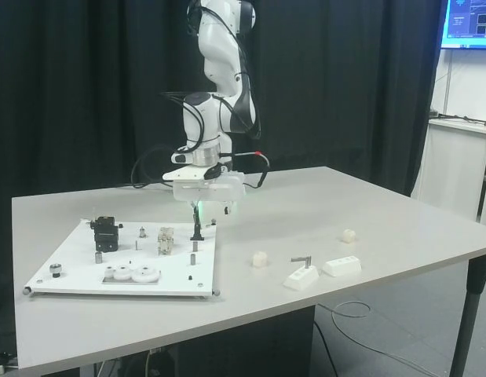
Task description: Insert square peg 4.
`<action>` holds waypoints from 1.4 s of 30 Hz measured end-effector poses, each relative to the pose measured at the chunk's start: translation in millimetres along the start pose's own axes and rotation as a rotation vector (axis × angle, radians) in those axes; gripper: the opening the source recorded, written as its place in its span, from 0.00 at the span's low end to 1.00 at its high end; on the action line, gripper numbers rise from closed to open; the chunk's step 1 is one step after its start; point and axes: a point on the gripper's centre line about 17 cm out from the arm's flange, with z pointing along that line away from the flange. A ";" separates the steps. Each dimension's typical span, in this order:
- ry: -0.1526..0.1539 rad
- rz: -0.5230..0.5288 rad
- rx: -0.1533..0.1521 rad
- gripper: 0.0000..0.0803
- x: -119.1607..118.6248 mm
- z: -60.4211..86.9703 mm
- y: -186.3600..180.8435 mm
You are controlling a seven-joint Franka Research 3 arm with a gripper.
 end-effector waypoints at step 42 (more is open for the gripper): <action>0.004 0.000 0.002 1.00 1.6 5.8 -8.3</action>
